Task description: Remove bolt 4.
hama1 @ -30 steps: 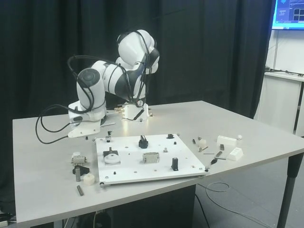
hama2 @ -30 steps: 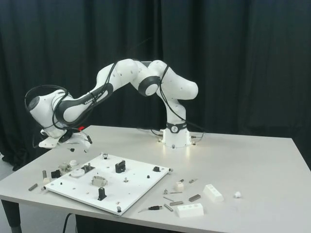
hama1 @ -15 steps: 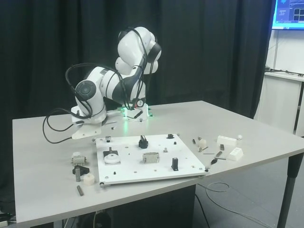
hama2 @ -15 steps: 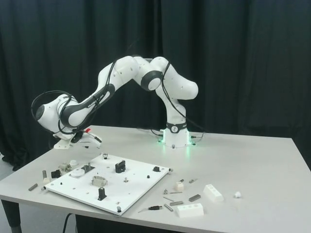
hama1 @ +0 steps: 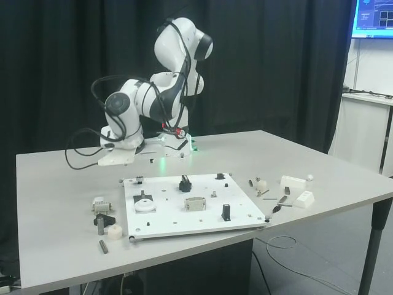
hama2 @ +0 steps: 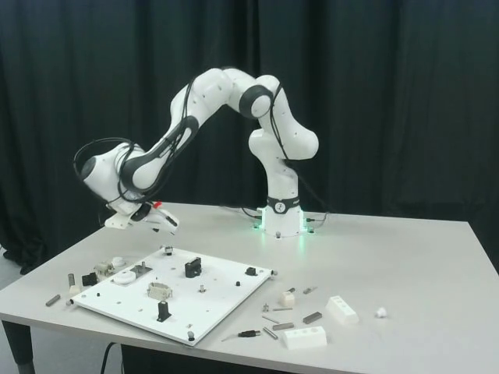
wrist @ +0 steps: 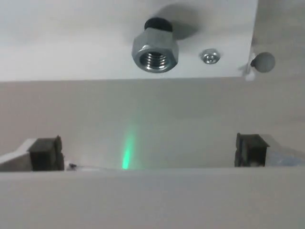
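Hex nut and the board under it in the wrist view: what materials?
Hex nut: looks like bare steel, grey with a metallic sheen and cut threads visible in the bore. Board: white, matte and smooth, likely plastic or painted sheet; the look leaves that open.

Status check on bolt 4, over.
Gripper open, empty, above table near board corner. Bolt on board, untouched. Nothing blocking.

Both room cameras are standing well back from the grey table (hama1: 55,184), facing it from different sides and sharing the flat white assembly board (hama1: 190,212) (hama2: 226,300). The wrist camera is looking down close over that board's corner (wrist: 71,47).
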`<move>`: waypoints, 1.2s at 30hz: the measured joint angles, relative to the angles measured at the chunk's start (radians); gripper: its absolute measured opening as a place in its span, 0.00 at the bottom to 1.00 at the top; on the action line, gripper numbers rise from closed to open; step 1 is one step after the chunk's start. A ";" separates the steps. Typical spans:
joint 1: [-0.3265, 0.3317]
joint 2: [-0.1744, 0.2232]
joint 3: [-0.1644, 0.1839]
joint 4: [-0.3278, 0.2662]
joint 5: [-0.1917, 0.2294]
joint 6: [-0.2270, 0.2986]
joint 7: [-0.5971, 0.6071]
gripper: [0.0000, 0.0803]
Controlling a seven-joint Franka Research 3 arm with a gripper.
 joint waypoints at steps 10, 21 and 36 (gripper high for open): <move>0.046 -0.204 -0.013 -0.247 -0.008 0.259 0.122 1.00; 0.075 -0.387 -0.035 -0.487 -0.011 0.549 0.182 1.00; 0.091 -0.468 -0.035 -0.688 -0.002 0.877 0.470 1.00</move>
